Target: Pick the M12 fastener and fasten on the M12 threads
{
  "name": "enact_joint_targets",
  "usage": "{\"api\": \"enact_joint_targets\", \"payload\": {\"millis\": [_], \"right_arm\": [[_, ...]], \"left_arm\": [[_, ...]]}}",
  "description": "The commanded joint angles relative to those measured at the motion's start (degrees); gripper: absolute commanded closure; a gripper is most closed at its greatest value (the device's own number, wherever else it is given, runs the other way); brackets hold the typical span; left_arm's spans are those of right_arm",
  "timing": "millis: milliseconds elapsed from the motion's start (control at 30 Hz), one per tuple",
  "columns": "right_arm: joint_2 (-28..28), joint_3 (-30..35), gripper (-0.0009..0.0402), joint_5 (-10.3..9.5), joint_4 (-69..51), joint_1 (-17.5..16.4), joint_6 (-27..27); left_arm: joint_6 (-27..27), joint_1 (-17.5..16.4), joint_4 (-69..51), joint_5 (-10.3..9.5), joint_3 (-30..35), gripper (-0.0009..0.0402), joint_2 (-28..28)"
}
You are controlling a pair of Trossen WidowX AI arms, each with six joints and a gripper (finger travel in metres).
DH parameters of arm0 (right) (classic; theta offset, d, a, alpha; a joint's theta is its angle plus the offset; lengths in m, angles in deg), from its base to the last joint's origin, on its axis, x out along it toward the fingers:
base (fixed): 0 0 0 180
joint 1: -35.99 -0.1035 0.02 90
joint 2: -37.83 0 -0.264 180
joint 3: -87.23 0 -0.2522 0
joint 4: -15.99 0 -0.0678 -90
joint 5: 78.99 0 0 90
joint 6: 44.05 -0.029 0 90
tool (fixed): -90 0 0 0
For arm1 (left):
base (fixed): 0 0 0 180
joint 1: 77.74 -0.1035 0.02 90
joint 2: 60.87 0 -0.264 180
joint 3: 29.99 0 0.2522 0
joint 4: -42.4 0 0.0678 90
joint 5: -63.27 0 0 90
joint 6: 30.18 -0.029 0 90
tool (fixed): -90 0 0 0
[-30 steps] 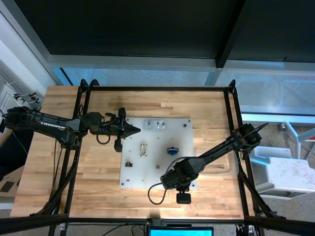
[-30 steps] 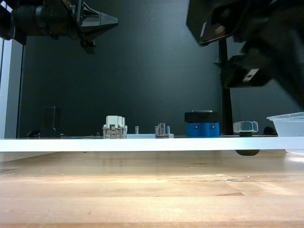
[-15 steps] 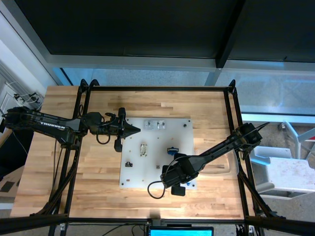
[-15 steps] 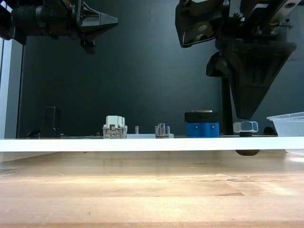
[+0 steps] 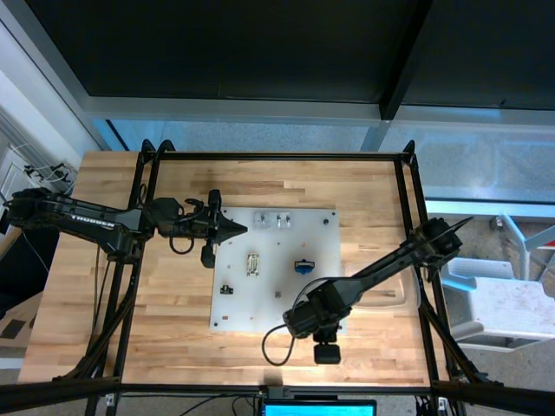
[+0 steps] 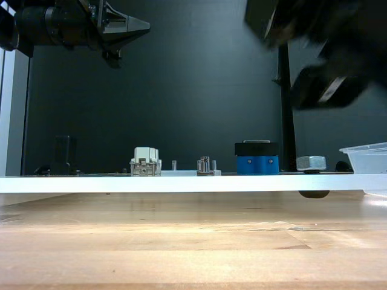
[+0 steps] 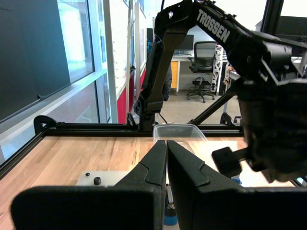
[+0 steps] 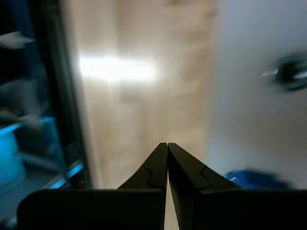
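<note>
The small silver nut [image 6: 311, 162] sits on top of its short black stud at the right end of the white board [image 6: 91, 182], in front of the clear tray [image 6: 366, 156]. In the right wrist view the nut [image 8: 289, 72] is a blur on the board, apart from the fingertips. My right gripper [image 8: 167, 144] is shut with nothing between its fingers. It hovers over the board's near right corner [image 5: 310, 319], raised above the nut and hiding that spot from above. My left gripper [image 5: 236, 229] hangs shut and empty high over the board's far left edge [image 7: 166, 142].
A blue connector block [image 5: 303, 266] with a black top stands mid-board, left of the stud [image 6: 257, 163]. A white connector [image 6: 146, 164] and a small silver fitting [image 6: 205, 165] stand further left. The clear tray [image 5: 397, 301] lies off the board's right edge, under the right arm.
Half a second ago the right gripper's tips pointed straight down onto the nut. Its wrist has since turned and lifted off. The nut stays on the stud. The left arm has not moved.
</note>
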Motion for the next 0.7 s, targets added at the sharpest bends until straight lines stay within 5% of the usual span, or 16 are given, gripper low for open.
{"api": "enact_joint_targets", "payload": {"millis": [33,433,700], "right_arm": [[-0.07,0.02,0.0393,3.65,-0.79,0.15,0.02],[-0.39,0.00,0.0393,21.35,-1.46,0.15,-3.17],[1.09,-0.55,0.0393,24.41,-0.11,0.13,-4.68]], "left_arm": [[0.00,0.00,0.00,0.02,0.00,0.0393,0.00],[0.00,0.00,-0.02,0.02,0.00,0.0393,0.02],[0.00,-0.02,-0.02,0.02,0.00,0.0393,0.02]]}}
